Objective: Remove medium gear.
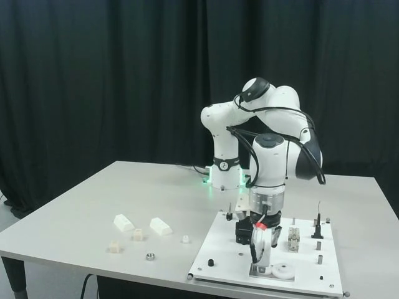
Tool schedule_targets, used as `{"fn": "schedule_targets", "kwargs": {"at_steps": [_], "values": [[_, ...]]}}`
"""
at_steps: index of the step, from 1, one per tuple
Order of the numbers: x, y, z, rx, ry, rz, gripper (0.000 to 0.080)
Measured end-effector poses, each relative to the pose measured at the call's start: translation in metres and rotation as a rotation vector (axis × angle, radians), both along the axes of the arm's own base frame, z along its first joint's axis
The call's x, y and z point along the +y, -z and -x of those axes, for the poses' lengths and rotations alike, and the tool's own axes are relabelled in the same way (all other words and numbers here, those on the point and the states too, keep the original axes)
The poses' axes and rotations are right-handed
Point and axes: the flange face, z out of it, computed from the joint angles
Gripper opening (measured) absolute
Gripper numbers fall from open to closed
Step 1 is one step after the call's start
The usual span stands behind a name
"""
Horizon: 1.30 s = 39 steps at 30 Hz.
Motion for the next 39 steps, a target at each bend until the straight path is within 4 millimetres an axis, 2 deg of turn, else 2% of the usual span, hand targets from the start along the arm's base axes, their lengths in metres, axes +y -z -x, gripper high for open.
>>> {"fn": "schedule_targets", "kwargs": {"at_steps": [39], "values": [[0.010,0.021,0.007,0.022,-0.018,0.014,0.0800]]}}
